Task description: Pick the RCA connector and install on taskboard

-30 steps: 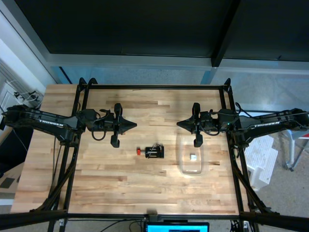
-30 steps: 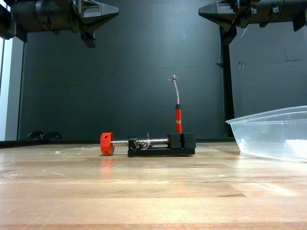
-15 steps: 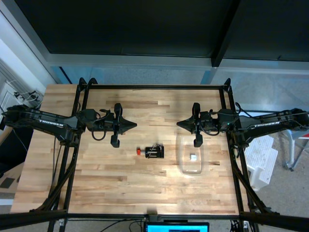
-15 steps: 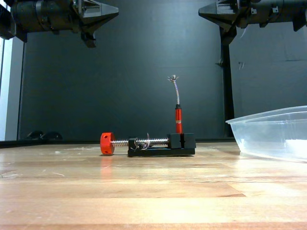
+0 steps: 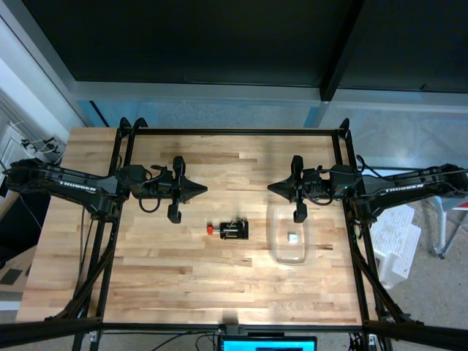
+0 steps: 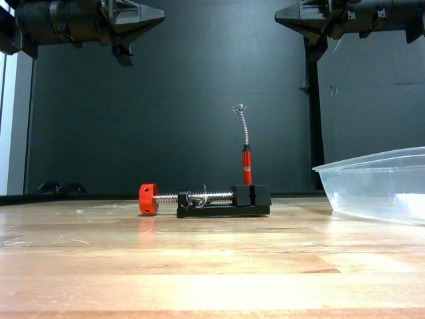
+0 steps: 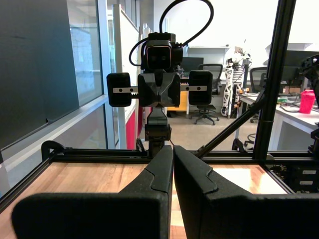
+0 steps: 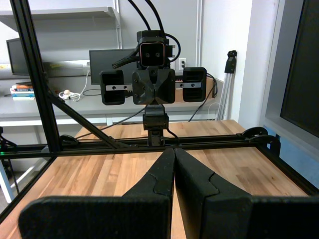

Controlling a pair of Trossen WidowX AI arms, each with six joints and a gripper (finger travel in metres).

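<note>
The taskboard [image 5: 232, 230] [image 6: 222, 201], a small black block with a red knob [image 6: 148, 199] at its left end, lies mid-table. A slim red-and-silvery RCA connector [image 6: 246, 163] with a springy wire tail stands upright in the block's right end. My left gripper [image 5: 203, 190] [image 6: 159, 13] hangs high above the table, up and left of the board, fingers [image 7: 162, 167] shut on nothing. My right gripper [image 5: 270, 189] [image 6: 279, 13] mirrors it up and right of the board, fingers [image 8: 164, 169] pressed together and empty. Neither touches the board.
A clear plastic tray [image 5: 276, 252] [image 6: 372, 183] sits right of the board under the right arm, with a small white square piece [image 5: 292, 238] inside. A black frame [image 5: 234, 132] borders the table's back and sides. Bare wood lies in front of the board.
</note>
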